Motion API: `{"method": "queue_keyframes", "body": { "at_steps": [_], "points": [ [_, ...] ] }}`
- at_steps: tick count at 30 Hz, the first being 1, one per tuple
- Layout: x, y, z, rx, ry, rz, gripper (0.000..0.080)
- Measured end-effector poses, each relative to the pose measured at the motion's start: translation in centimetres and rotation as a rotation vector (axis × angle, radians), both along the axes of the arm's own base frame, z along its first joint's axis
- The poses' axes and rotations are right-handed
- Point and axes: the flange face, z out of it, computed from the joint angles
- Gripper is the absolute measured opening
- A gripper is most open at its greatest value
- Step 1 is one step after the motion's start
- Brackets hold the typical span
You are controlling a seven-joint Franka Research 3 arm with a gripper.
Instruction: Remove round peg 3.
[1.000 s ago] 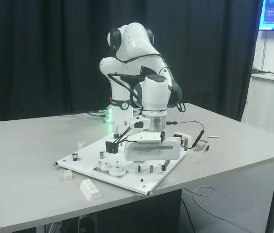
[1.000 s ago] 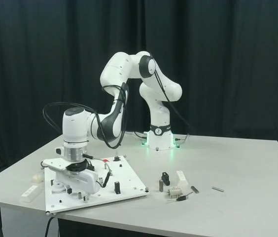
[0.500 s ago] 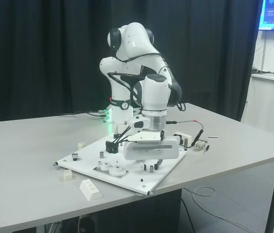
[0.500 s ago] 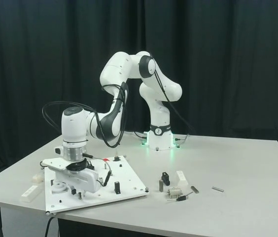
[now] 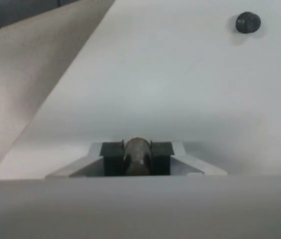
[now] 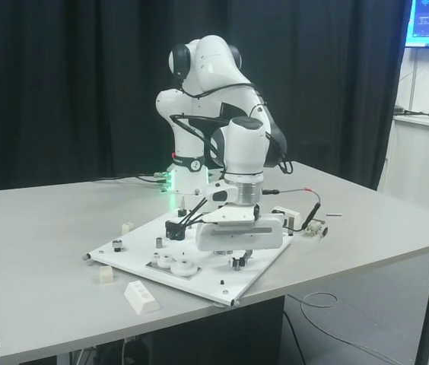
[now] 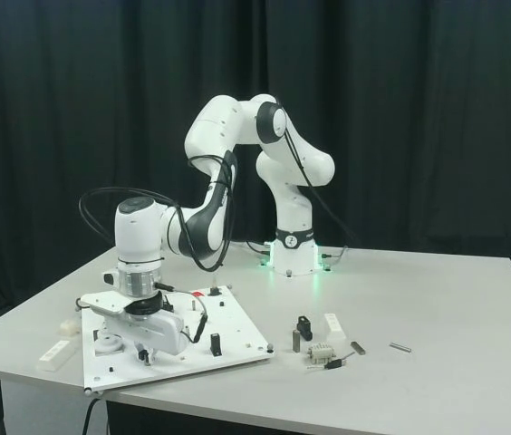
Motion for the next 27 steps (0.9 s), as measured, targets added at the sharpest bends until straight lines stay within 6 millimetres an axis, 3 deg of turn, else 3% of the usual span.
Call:
{"method": "queue_keyframes", "body": {
  "at_steps": [27],
  "points": [
    [0.3, -0.2, 1.2, 0.002, 0.023, 0.013, 0.0104]
  ]
}}
